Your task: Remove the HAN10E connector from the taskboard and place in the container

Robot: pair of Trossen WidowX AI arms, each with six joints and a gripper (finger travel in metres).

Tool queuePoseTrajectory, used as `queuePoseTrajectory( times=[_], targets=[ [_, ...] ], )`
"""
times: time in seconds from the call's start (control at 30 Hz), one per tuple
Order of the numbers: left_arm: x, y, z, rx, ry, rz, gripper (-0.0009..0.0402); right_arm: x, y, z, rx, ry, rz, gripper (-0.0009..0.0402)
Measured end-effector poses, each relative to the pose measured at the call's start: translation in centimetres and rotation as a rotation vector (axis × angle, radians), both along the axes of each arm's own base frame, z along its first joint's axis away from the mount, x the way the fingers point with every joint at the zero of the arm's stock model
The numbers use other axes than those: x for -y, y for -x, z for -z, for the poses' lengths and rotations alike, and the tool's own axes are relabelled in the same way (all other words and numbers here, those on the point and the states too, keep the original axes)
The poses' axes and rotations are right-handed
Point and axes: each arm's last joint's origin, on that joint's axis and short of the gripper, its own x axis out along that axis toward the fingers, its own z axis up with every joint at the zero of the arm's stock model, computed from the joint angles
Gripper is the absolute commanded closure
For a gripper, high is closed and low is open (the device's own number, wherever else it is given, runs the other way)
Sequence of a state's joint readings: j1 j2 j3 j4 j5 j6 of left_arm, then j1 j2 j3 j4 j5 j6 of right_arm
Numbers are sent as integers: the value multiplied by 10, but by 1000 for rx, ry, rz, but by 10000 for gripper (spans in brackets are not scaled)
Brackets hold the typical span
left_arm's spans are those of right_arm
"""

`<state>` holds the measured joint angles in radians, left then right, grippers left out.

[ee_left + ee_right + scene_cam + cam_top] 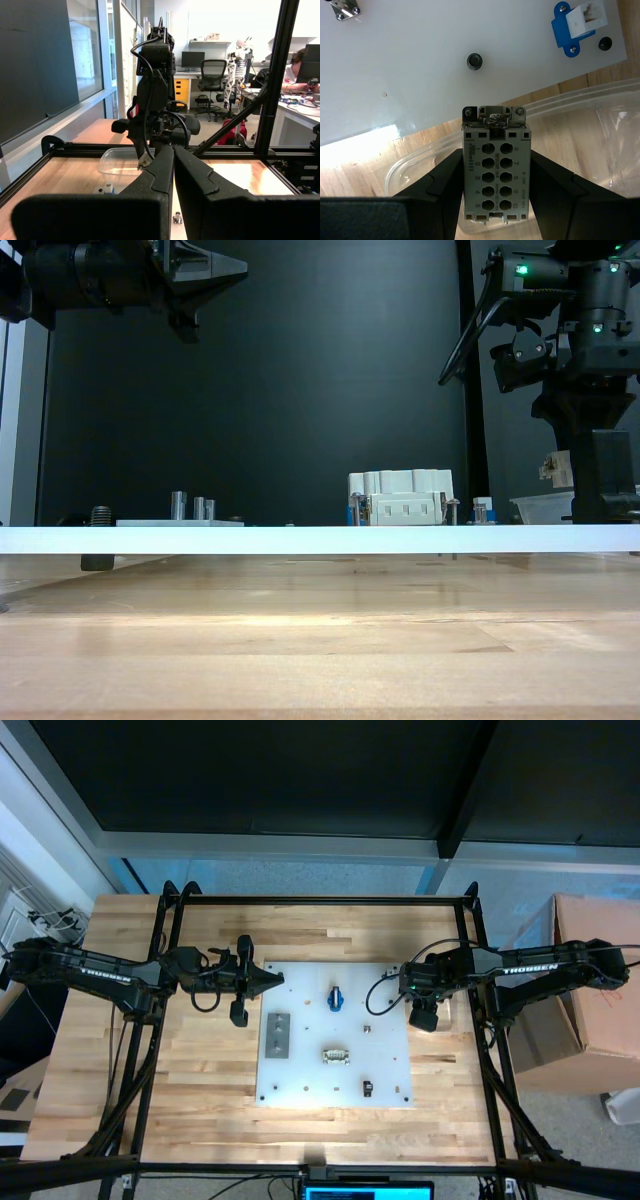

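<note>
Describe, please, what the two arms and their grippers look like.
Both are matte black with white TROSSEN lettering: left arm, right arm. Black cables loop at each wrist. The left gripper, at the left edge of the board, and right gripper, holding the HAN10E connector over the container, have wedge-shaped fingers.

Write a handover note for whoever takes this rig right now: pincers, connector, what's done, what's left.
Left pincer: shut, holding nothing, raised over the left edge of the taskboard.
Right pincer: shut on the HAN10E connector, past the board's right edge.
Connector: held clear of the board, over the rim of the clear container.
Done: connector is off the taskboard.
Left: probably lower it into the container, then release.
</note>
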<state>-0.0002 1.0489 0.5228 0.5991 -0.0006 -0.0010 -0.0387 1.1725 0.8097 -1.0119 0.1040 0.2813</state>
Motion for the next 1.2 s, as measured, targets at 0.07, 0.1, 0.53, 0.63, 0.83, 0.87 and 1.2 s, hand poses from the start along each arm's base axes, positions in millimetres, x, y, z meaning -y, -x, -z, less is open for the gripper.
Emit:
queuePoseTrajectory(
  times=[0.07,0.1,0.53,0.63,0.83,0.87,1.2],
  targets=[
    [0,0,0,0,0,0,393,0,0,0,-2,-1,4,334],
    [0,0,0,-1,0,0,393,0,0,0,-5,-2,7,331],
    [0,0,0,0,0,0,393,-2,16,6,-33,-8,30,318],
    [0,0,0,0,0,0,393,-3,19,9,-41,-10,39,318],
    [0,0,0,0,0,0,393,-3,25,19,-68,-20,104,318],
    [0,0,0,0,0,0,393,-3,26,22,-75,-22,120,318],
    [0,0,0,0,0,0,393,-3,33,43,-81,-34,262,318]
  ],
)
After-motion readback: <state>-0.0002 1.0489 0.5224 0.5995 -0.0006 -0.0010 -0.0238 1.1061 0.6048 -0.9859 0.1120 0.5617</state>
